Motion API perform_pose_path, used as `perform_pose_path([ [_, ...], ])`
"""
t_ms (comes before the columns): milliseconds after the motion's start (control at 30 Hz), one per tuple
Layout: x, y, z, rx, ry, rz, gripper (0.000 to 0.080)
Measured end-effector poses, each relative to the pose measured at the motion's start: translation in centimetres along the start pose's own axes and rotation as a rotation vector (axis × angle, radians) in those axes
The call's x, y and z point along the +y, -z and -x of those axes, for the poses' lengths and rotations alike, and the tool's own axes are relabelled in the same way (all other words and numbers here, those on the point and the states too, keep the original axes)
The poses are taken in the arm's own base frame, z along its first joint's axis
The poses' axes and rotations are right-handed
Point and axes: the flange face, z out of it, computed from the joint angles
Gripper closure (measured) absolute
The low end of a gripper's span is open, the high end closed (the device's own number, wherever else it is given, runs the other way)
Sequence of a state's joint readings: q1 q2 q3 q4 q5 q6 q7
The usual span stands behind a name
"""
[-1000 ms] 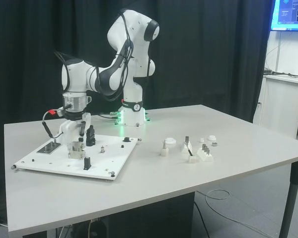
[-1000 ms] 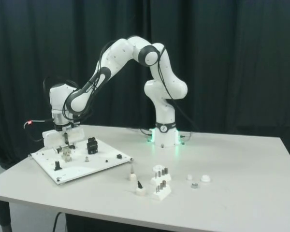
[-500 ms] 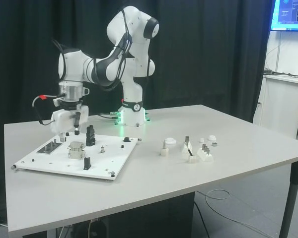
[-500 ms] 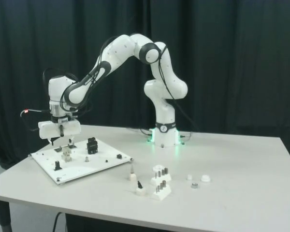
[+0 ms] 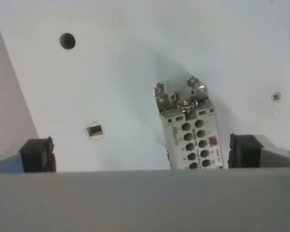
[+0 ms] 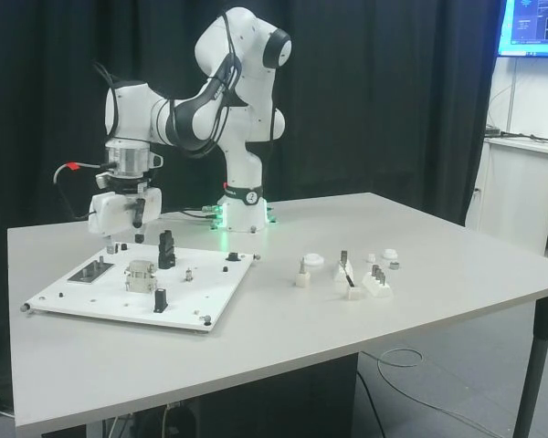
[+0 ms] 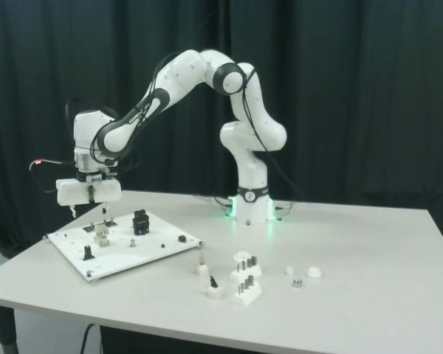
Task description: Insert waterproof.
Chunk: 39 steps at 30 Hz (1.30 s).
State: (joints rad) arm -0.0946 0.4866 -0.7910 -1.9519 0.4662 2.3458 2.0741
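Welp, gripper (image 6: 124, 241) just lifted off the waterproof connector (image 6: 142, 275), fingers apart and empty; looks seated on board (image 6: 210, 292).

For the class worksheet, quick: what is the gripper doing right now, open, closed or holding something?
Gripper: open, holding nothing, above the connector on the white board.

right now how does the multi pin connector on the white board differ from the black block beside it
The multi pin connector is pale grey with metal screws on top; the black block is black all over. The connector sits nearer the front edge of the white board, the block farther back, towards the arm's base. The open gripper hangs above the board's back edge, touching neither. Both stand upright on the board.
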Motion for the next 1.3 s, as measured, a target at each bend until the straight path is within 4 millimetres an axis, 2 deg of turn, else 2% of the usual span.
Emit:
perform_pose_path([
  [633, 0.0, -1.2, 0.4, -0.014, -0.031, -0.025, 0.0003],
  [1300, 0.3, -2.9, 2.2, -0.008, -0.016, -0.051, 0.0003],
])
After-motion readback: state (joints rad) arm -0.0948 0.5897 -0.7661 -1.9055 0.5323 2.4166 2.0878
